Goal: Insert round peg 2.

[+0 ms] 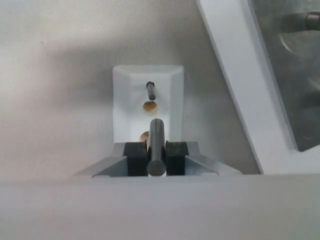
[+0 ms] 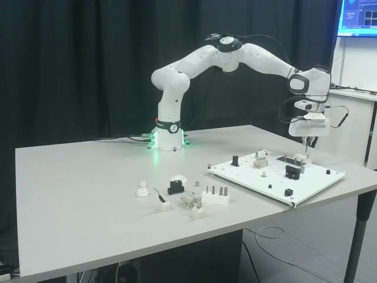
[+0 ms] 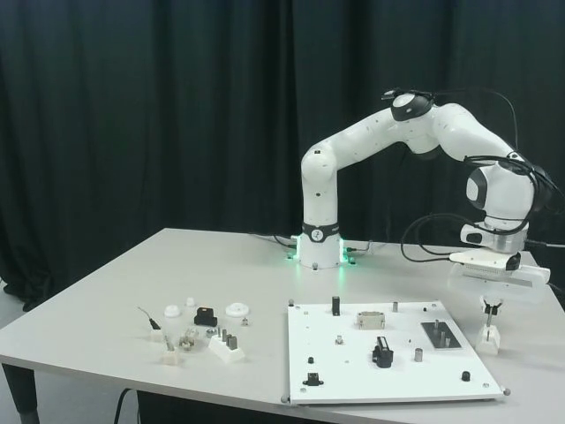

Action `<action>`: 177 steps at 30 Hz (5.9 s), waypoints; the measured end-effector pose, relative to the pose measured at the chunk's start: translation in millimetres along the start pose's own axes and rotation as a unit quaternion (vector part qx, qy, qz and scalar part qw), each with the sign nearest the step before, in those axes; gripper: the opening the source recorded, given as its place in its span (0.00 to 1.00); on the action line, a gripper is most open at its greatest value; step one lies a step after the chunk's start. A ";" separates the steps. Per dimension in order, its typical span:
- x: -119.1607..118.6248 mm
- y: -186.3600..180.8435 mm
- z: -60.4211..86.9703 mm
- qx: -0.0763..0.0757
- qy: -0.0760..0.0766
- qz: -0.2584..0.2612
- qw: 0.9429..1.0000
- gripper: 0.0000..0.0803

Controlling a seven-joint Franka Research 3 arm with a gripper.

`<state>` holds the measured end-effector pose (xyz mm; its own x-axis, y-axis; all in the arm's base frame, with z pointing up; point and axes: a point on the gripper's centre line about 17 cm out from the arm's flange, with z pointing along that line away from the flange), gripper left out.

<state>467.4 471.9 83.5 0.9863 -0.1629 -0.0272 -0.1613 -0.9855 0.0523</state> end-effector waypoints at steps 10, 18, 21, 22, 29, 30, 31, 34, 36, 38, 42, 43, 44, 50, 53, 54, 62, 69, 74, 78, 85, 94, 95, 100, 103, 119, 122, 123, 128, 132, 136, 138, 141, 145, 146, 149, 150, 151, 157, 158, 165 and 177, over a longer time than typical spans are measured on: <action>1.8 0.8 -6.2 0.000 0.003 -0.001 1.000 0.09; 3.1 1.9 -7.1 -0.001 0.004 -0.002 1.000 0.09; 3.6 2.6 -7.1 -0.001 0.005 -0.003 1.000 0.09; 3.7 2.9 -7.0 -0.002 0.005 -0.003 1.000 0.09; 5.8 5.9 -7.0 -0.006 0.006 -0.004 1.000 0.09; 6.2 6.5 -7.1 -0.007 0.007 -0.004 1.000 0.09; 6.7 7.0 -7.2 -0.007 0.007 -0.004 1.000 0.09; 8.0 8.3 -7.7 -0.009 0.008 -0.004 1.000 0.09; 9.1 9.1 -8.0 -0.009 0.009 -0.003 1.000 0.09; 10.1 9.9 -8.4 -0.009 0.009 -0.003 1.000 0.09; 13.2 11.9 -9.6 -0.010 0.010 -0.003 1.000 0.09; 14.3 12.6 -10.2 -0.010 0.011 -0.004 1.000 0.09; 15.5 13.3 -10.9 -0.010 0.012 -0.004 1.000 0.09; 26.8 23.3 -17.4 -0.018 0.021 -0.010 1.000 0.09; 34.3 31.4 -21.9 -0.026 0.027 -0.012 0.999 0.09; 37.0 34.5 -23.6 -0.029 0.028 -0.014 0.999 0.09; 62.6 69.6 -40.0 -0.059 0.039 -0.031 0.997 0.09; 85.5 108.1 -49.5 -0.086 0.039 -0.044 0.995 0.09; 101.3 137.3 -51.4 -0.104 0.035 -0.056 0.992 0.09; 111.3 161.9 -49.2 -0.115 0.028 -0.064 0.991 0.09; 124.8 206.3 -41.7 -0.130 0.014 -0.073 0.989 0.09; 135.9 261.7 -32.3 -0.139 -0.004 -0.081 0.987 0.09; 136.8 267.9 -31.5 -0.139 -0.005 -0.082 0.987 0.09; 139.0 296.6 -25.7 -0.139 -0.013 -0.089 0.986 0.09; 138.7 312.9 -21.6 -0.136 -0.017 -0.092 0.986 0.09; 135.1 376.5 1.4 -0.099 -0.013 -0.097 0.990 0.09; 133.7 384.2 4.8 -0.091 -0.012 -0.097 0.991 0.09; 133.3 386.8 5.7 -0.089 -0.011 -0.096 0.991 0.09; 131.0 396.0 10.5 -0.075 -0.008 -0.094 0.993 0.09; 129.1 399.6 14.4 -0.064 -0.005 -0.093 0.994 0.09; 127.1 400.5 18.4 -0.052 -0.003 -0.090 0.995 0.09; 126.2 400.5 20.1 -0.047 -0.002 -0.087 0.995 0.09; 124.9 400.5 22.1 -0.040 -0.002 -0.084 0.996 0.09; 123.2 401.0 24.0 -0.034 -0.002 -0.082 0.996 0.09; 122.8 401.2 24.4 -0.033 -0.002 -0.081 0.996 0.09; 121.4 402.1 25.8 -0.030 -0.002 -0.082 0.996 0.09; 120.9 402.4 26.2 -0.028 -0.002 -0.082 0.996 0.09; 120.3 402.7 26.5 -0.027 -0.002 -0.082 0.996 0.09; 116.8 401.0 28.3 -0.018 -0.005 -0.081 0.997 0.09; 116.3 400.5 28.6 -0.016 -0.005 -0.081 0.997 0.09; 111.1 396.1 31.9 -0.007 -0.004 -0.082 0.997 0.09; 103.7 398.7 37.1 -0.002 -0.002 -0.082 0.997 0.09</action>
<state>504.0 60.3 64.5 0.9992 0.0010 -0.0396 0.0030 -0.9987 0.0509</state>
